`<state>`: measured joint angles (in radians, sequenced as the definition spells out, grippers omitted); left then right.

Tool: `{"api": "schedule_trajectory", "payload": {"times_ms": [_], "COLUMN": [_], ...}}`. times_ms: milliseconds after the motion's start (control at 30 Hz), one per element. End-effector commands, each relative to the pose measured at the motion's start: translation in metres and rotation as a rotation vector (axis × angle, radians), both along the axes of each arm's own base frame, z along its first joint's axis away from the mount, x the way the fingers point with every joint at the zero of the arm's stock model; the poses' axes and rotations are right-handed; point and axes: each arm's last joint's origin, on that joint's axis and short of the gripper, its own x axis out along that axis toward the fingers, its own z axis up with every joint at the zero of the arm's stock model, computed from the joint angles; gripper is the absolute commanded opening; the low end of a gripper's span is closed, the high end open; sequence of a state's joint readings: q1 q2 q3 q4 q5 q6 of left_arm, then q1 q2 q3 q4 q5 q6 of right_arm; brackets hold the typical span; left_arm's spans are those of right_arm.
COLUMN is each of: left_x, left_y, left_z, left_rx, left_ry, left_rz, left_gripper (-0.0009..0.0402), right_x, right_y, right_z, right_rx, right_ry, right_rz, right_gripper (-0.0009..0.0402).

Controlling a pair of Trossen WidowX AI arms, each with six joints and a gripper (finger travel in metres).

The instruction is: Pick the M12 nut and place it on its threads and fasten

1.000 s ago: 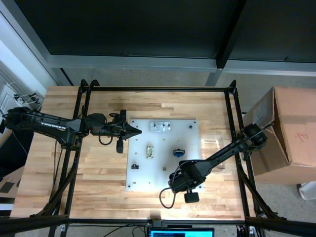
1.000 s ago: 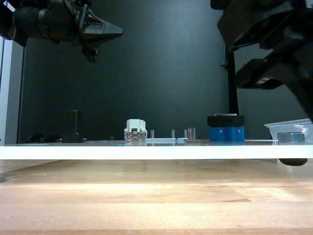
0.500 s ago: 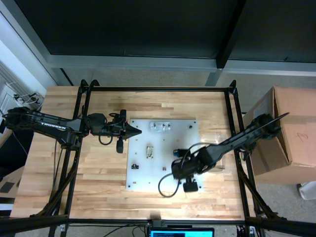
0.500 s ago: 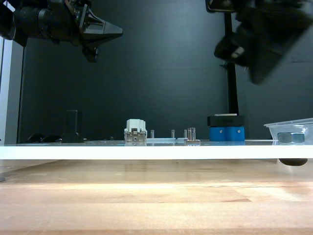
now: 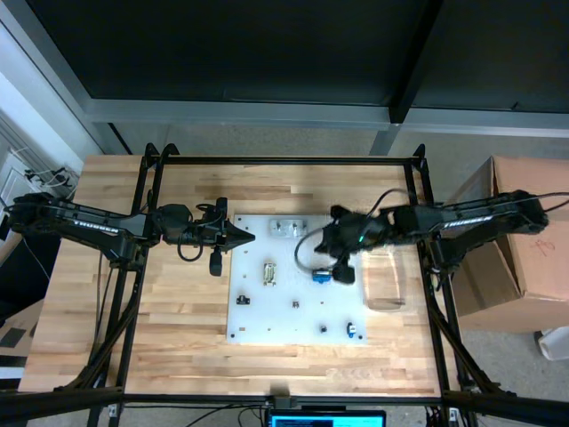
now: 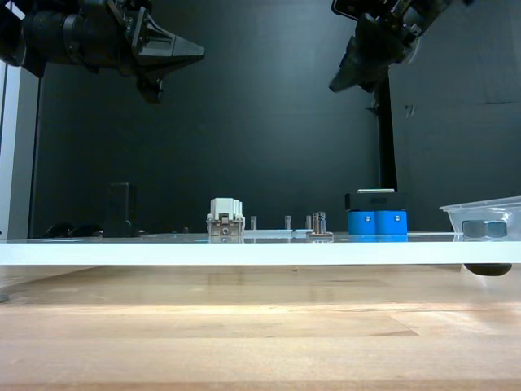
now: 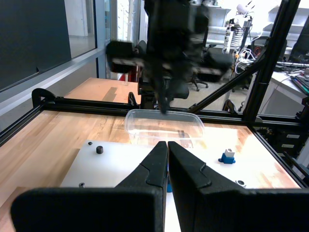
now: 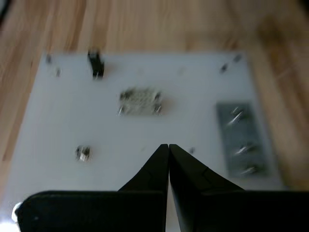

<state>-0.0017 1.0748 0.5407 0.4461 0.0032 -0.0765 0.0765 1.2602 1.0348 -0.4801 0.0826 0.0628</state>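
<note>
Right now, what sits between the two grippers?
High view: the silver bracket on the white board, below the gap between left gripper and right gripper, both raised. The nut shows at the board's right end.

a robotics lab: a wooden table (image 5: 178, 329) inside a black metal frame (image 5: 284, 161), a cardboard box (image 5: 524, 249) beside it, a cable-strewn desk (image 7: 293, 72) behind.

l gripper (image 7: 167, 143), r gripper (image 8: 168, 146) over board (image 5: 267, 313) w/ nut (image 6: 484, 230).
</note>
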Motion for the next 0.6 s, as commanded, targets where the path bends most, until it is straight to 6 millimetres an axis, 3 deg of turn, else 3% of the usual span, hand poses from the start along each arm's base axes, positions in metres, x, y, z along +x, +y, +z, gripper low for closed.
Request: {"api": "schedule_trajectory", "payload": {"times_ms": [33, 267, 600], "left_x": [0.0, 0.0, 0.0], "left_y": [0.0, 0.0, 0.0], "left_z": [0.0, 0.0, 0.0], "left_rx": [0.0, 0.0, 0.0], "left_ry": [0.0, 0.0, 0.0], "left_rz": [0.0, 0.0, 0.0], "left_gripper": [0.0, 0.0, 0.0], "right_x": [-0.01, -0.033, -0.055], "right_y": [-0.017, -0.026, -0.025], "right_z": [0.007, 0.008, -0.018], "right_rx": [0.018, -0.001, 0.024], "right_ry": [-0.121, -0.397, -0.633], "right_rz": [-0.006, -0.038, -0.043], "right_gripper": [0.0, 0.0, 0.0]}}
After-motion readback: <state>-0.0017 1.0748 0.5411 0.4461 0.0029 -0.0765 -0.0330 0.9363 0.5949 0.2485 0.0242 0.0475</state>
